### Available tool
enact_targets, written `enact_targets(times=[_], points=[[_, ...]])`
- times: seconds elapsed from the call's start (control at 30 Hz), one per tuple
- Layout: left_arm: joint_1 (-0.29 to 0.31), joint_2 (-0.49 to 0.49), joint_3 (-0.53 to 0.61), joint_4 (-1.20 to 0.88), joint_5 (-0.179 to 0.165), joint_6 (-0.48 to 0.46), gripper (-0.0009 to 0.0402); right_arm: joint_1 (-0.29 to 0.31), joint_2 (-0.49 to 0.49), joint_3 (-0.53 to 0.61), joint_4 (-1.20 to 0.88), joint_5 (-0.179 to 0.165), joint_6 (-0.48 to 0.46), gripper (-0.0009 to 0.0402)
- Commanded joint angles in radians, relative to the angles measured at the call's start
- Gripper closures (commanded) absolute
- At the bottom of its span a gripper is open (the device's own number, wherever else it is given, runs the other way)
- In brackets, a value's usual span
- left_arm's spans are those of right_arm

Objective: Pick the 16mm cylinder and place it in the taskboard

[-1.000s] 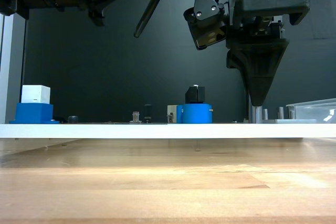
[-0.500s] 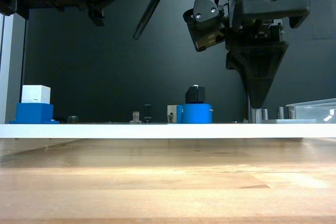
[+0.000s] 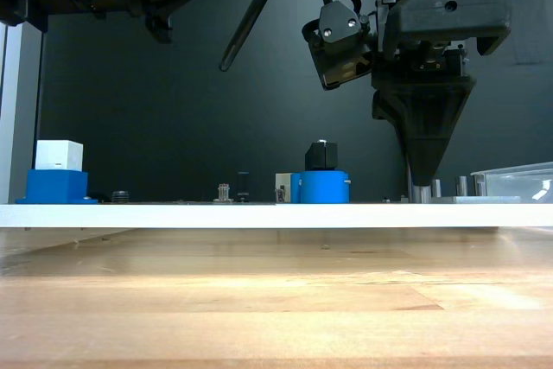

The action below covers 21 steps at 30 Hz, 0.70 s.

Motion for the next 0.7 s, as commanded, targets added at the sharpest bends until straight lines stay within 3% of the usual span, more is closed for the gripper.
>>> enact_targets(times=[0.03,0.7], points=[[0.0,0.0,0.0,0.0,0.0,0.0,0.0393,0.0,0.0,-0.011,0.017,0.001,0.0,0.0375],[0.0,0.0,0.0,0.0,0.0,0.0,0.0393,0.002,0.0,-0.03,0.048,0.0,0.0,0.0365]])
